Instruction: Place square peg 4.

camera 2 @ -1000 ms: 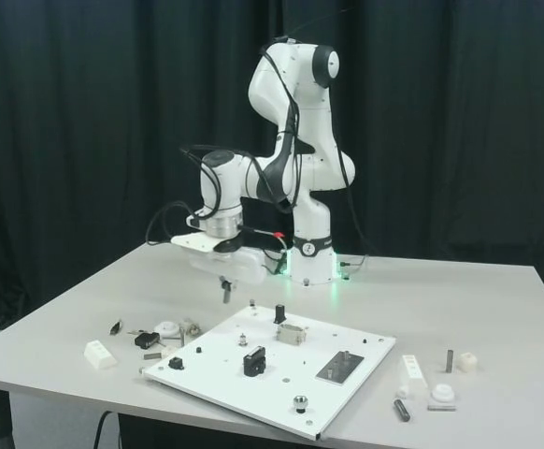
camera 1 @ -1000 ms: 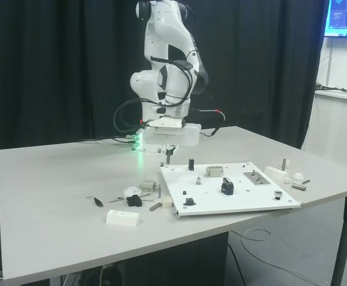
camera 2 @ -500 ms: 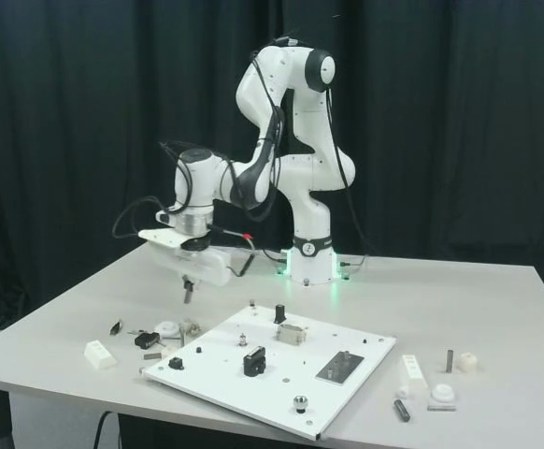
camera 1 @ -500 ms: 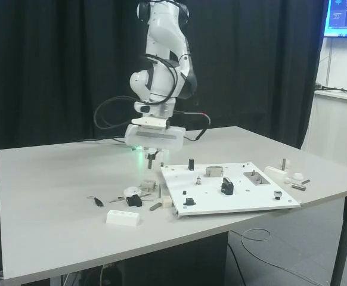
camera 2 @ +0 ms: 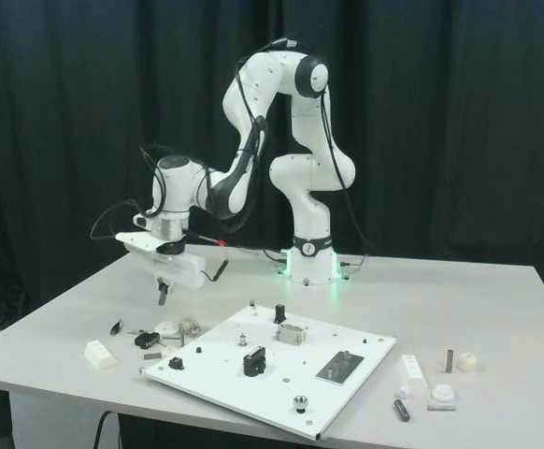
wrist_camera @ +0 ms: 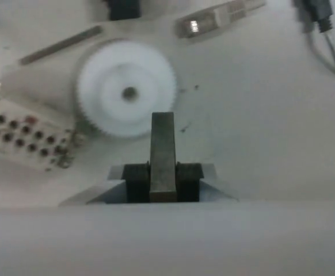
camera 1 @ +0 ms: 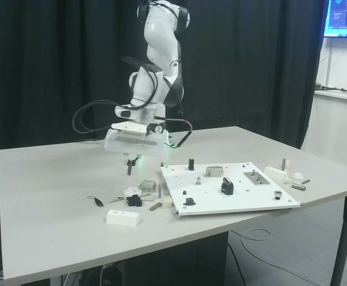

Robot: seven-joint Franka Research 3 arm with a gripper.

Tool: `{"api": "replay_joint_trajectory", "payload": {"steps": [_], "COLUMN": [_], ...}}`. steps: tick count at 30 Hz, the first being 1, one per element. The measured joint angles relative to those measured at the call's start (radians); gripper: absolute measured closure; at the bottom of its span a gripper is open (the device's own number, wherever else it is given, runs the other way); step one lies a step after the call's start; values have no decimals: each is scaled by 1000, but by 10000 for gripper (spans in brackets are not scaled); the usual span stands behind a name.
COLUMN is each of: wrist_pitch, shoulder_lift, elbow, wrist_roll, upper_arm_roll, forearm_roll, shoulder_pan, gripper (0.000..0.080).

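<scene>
My pincer (wrist_camera: 163, 183) is closed tight on square peg 4 (wrist_camera: 162, 150), which stands upright between my black fingers (wrist_camera: 134, 179) so its free end points straight down. I hang above the loose parts on the grey table (camera 1: 54, 179), with the white gear (wrist_camera: 126, 87) under the peg's tip. The white board (camera 1: 233, 193) lies at about three o'clock from me in the first room view, so I judge the placing not yet begun.
</scene>
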Motion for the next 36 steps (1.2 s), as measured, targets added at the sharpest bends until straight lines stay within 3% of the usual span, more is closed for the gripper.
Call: {"api": "replay_joint_trajectory", "payload": {"steps": [8,19,26,36], "wrist_pitch": [36,28,-6,-43], "shoulder_lift": [77,203,241,245], "elbow": [25,96,134,162], "wrist_roll": [-116,-225,-236,-244], "upper_arm_roll": [3,16,42,66], "forearm_roll": [92,205,215,218], "shoulder_pan": [-42,-78,-107,-136], "gripper": [708,708,708,708]}}
